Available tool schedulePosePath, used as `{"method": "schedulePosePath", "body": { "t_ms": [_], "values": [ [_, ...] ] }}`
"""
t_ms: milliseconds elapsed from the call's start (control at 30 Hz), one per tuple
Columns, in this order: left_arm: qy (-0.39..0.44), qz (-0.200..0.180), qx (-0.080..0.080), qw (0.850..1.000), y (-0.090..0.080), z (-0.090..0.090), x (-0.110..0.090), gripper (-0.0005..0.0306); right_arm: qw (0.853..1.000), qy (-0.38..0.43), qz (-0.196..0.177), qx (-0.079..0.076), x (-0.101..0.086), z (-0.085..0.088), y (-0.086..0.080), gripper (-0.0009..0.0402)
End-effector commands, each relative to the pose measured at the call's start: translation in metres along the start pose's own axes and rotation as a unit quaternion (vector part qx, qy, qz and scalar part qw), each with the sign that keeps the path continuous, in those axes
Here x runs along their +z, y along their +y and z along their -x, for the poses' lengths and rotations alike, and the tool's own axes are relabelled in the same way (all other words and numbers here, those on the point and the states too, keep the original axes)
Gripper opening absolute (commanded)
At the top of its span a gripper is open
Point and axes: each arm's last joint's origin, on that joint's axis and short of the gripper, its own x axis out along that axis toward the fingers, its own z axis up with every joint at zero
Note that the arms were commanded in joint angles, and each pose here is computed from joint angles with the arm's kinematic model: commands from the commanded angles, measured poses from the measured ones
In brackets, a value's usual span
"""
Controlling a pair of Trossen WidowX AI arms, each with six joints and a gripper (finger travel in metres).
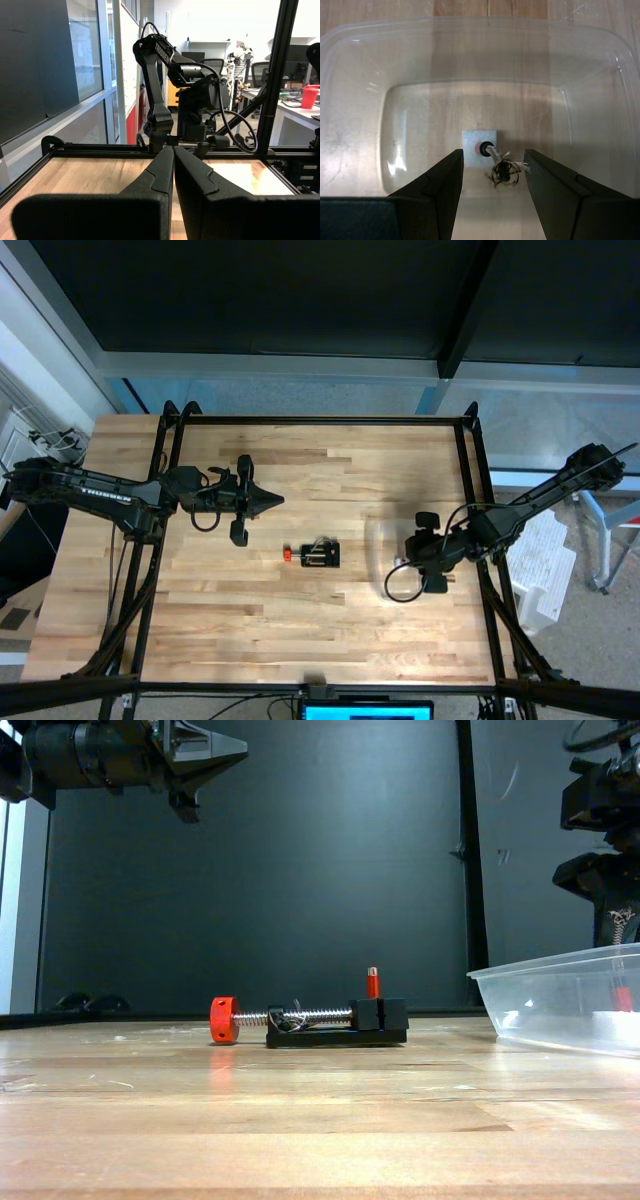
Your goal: Pick the RCA connector and install on taskboard
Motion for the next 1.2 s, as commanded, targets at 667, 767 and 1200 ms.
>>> {"method": "schedulePosePath", "body": {
  "t_ms": [667,767,1200],
  "values": [
    [0.000,0.000,0.000,1.000,0.000,0.000,0.000,0.0000,1.000,-0.009,-0.007,0.006,-0.007,-0.021,0.001,0.0163],
    [0.000,0.000,0.000,1.000,0.000,0.000,0.000,0.0000,1.000,-0.007,-0.007,0.005,-0.008,-0.022,0.001,0.0156],
    [0.000,0.000,0.000,1.000,0.000,0.000,0.000,0.0000,1.000,-0.005,-0.004,0.003,-0.008,-0.030,0.003,0.0146]
  ]
}}
